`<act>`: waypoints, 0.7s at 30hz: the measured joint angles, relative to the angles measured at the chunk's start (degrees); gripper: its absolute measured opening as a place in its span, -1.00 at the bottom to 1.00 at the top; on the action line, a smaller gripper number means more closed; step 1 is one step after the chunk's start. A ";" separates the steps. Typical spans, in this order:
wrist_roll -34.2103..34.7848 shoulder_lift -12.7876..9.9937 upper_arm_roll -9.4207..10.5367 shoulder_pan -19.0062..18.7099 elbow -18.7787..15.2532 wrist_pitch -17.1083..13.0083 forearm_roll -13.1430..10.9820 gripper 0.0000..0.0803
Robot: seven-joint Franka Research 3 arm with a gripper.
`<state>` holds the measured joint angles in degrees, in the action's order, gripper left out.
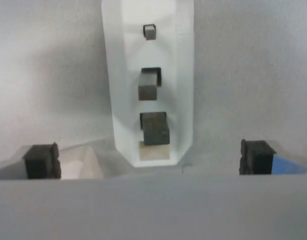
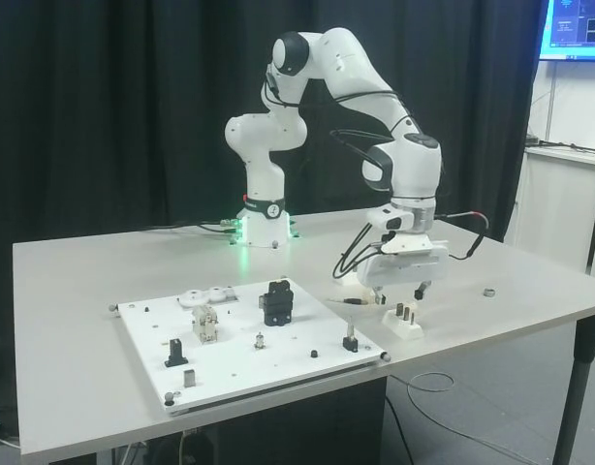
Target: Pick square peg 3.
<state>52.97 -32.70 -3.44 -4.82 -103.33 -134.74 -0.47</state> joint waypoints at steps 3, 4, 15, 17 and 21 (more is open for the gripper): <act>0.27 -0.01 -0.01 0.03 -0.59 -1.01 -0.40 0.99; 0.30 -0.01 -0.01 0.04 -0.74 -1.26 -0.53 0.99; 0.30 -0.18 -0.08 0.08 -1.83 -3.78 -1.49 0.99; 0.30 -0.28 -0.08 0.08 -1.83 -4.19 -1.49 0.99; 0.18 -0.55 -0.08 0.06 -1.83 -5.04 -1.49 0.99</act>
<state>53.15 -33.25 -3.52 -4.76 -105.16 -139.78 -1.96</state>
